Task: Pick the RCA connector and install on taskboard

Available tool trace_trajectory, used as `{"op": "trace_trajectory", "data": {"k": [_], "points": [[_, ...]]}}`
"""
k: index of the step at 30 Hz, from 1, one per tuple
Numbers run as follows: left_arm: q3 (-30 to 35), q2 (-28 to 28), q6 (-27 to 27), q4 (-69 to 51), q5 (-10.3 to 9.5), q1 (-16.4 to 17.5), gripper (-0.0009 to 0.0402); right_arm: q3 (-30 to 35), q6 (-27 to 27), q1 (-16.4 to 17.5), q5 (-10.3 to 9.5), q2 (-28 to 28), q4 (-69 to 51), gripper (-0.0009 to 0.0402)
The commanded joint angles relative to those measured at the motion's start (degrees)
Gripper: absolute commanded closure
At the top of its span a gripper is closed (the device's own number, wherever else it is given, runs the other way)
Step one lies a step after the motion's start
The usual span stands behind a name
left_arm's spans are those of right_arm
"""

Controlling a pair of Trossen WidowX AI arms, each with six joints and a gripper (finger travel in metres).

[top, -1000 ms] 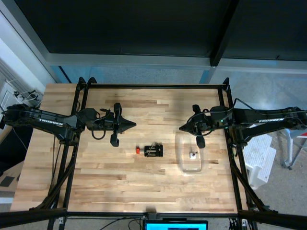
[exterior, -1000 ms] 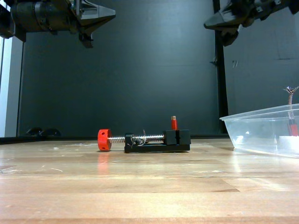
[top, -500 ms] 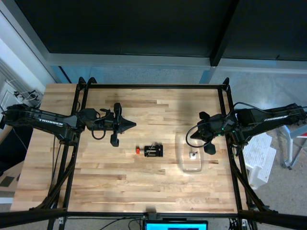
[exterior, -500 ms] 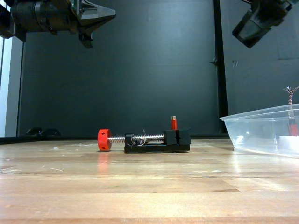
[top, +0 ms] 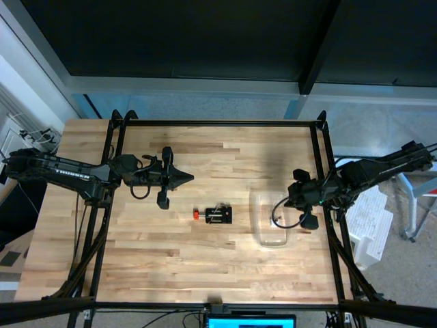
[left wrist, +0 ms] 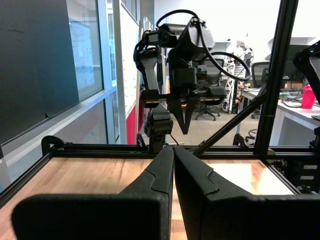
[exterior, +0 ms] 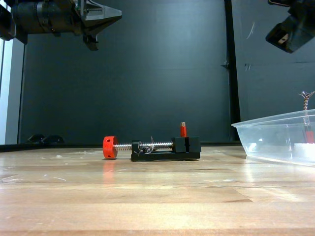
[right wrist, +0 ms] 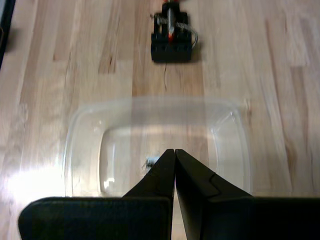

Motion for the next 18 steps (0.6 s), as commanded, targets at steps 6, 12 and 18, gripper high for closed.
{"op": "trace_trajectory", "data": {"k": [6,12,18], "points": [[0.0,0.0,0.0,0.0,0.02,0.0,0.0393,-0.2,3.6,3.7,2.36,0.0,-1.8,0.0393],[0.0,0.0,0.0,0.0,0.02,0.0,0.0393,-0.2,3.6,4.0,2.38,0.3,-3.3,0.0383],[0.0,0.0,0.0,0.0,0.02,0.0,0.0393,-0.3,3.8,4.5,2.34,2.5,-4.4,0.0321]]}}
